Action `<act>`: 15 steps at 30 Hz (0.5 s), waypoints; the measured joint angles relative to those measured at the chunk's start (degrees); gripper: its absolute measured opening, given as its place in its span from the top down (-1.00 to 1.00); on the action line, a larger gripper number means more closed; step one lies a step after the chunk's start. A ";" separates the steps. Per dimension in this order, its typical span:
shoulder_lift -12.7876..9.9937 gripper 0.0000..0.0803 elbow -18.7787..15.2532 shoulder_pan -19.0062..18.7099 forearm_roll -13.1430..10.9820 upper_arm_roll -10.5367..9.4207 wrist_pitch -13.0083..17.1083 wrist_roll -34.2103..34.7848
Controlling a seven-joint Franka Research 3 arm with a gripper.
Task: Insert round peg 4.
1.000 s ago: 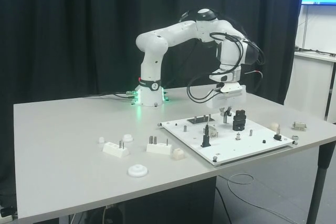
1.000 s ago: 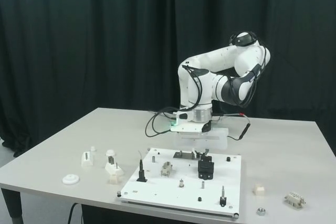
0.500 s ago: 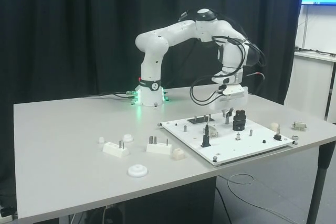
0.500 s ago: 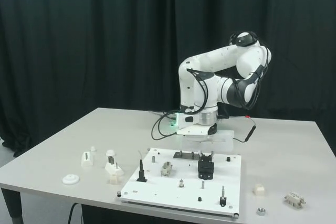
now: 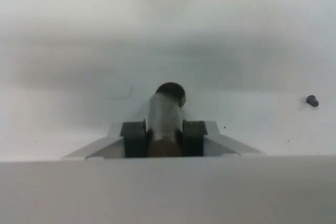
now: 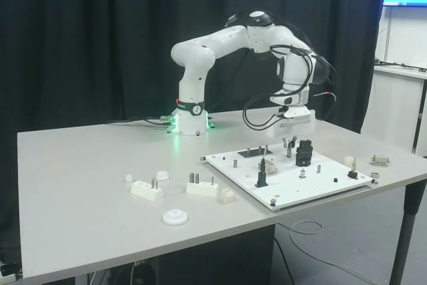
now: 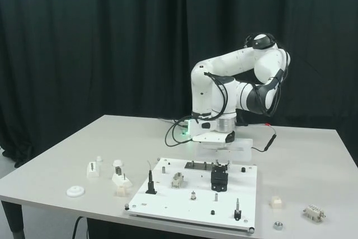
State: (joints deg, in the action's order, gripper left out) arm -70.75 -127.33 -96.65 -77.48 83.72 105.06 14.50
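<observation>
In the wrist view a grey round peg [image 5: 165, 111] stands between my black fingertip pads [image 5: 134, 139], and my gripper [image 5: 164, 140] is shut on it. The peg's lower end hangs above the white board [image 5: 79, 35] without touching it. In the first room view the gripper [image 6: 290, 140] hovers over the back part of the white assembly board [image 6: 320, 188], just behind a black block [image 6: 304, 153]. From the second room view the gripper [image 7: 221, 164] sits above the board [image 7: 168, 197] beside the same black block [image 7: 218, 179].
Several pegs and fixtures stand on the board, among them a black upright part [image 6: 261, 174]. White peg holders [image 6: 147, 189] and a white disc [image 6: 175, 217] lie to the board's side. A connector [image 6: 380, 159] rests near the table edge. A small black stud [image 5: 312, 100] is on the board.
The arm has shifted a little sideways over the back of the board, carrying the peg with it. The gripper has stayed shut on the peg.
</observation>
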 joint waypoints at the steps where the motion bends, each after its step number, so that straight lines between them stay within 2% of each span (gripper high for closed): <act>1: 0.00 0.64 -0.11 -0.18 0.00 -0.02 0.25 0.07; 15: 0.00 0.64 -1.29 -1.39 0.00 -0.21 2.86 0.59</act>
State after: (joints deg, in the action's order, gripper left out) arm -70.75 -128.62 -98.05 -77.48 83.51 107.92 15.08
